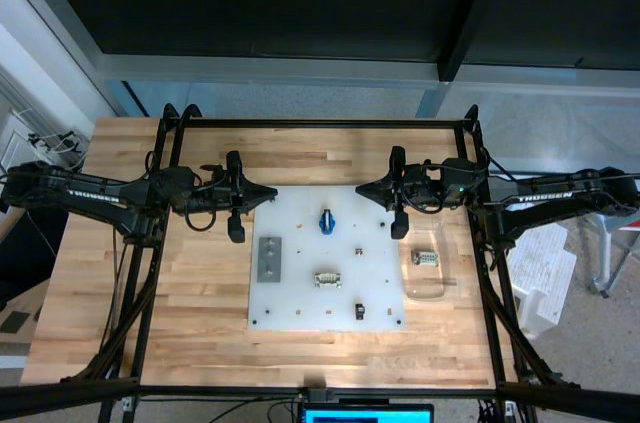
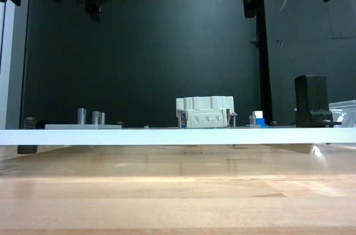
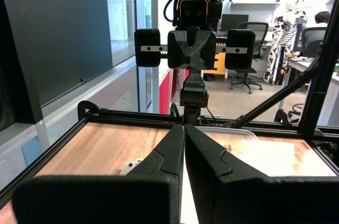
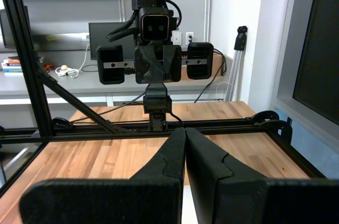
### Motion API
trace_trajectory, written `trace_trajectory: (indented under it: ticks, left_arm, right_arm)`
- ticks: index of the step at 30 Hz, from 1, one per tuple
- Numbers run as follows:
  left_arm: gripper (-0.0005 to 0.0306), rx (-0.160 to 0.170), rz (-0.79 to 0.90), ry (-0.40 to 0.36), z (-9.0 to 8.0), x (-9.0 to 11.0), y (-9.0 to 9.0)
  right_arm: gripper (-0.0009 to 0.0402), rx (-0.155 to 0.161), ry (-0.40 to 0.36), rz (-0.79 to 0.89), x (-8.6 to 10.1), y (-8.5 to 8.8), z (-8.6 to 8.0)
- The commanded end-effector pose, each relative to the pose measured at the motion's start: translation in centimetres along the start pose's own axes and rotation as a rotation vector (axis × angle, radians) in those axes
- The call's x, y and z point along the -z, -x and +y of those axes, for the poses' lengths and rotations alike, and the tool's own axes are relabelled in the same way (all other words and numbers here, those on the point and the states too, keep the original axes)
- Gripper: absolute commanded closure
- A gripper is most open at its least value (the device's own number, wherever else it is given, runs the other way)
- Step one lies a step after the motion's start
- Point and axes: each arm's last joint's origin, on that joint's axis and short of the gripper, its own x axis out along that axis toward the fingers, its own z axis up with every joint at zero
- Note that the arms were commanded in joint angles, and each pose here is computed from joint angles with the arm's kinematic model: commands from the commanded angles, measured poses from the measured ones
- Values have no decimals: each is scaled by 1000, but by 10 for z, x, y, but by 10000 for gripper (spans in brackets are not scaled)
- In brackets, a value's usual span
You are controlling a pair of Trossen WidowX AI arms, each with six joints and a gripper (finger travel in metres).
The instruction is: Pick the HAN10E connector and install on the hub
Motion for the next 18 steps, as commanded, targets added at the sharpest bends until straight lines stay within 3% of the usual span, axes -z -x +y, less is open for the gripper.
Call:
trace_trajectory:
  ticks: [1,14,18]
  left_arm:
    - [300,0,0,0,0,0,0]
    - [300,0,1,0,0,0,0]
    - [300,0,1,0,0,0,0]
  right_arm:
    - [393,1,0,36,3,0,0]
    - [393,0,-23,37,1,0,0]
    - [393,5,-65,88,6,0,0]
